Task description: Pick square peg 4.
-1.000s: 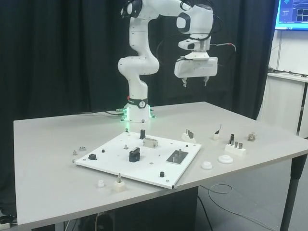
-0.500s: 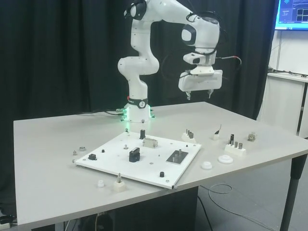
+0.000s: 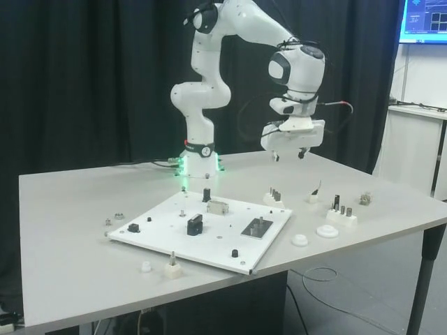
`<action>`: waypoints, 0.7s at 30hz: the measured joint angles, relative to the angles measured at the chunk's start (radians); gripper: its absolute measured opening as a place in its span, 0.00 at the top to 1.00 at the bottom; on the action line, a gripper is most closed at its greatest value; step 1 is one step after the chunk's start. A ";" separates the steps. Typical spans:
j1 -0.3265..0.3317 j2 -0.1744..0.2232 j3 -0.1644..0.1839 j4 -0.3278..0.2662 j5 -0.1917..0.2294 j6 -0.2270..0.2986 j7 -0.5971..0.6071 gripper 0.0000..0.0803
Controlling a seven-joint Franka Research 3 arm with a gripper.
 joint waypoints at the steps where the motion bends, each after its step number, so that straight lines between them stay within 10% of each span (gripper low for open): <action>1: 0.002 0.005 -0.001 0.000 -0.001 0.000 0.000 0.00; 21: 0.026 0.095 -0.015 -0.028 -0.006 0.003 -0.040 0.00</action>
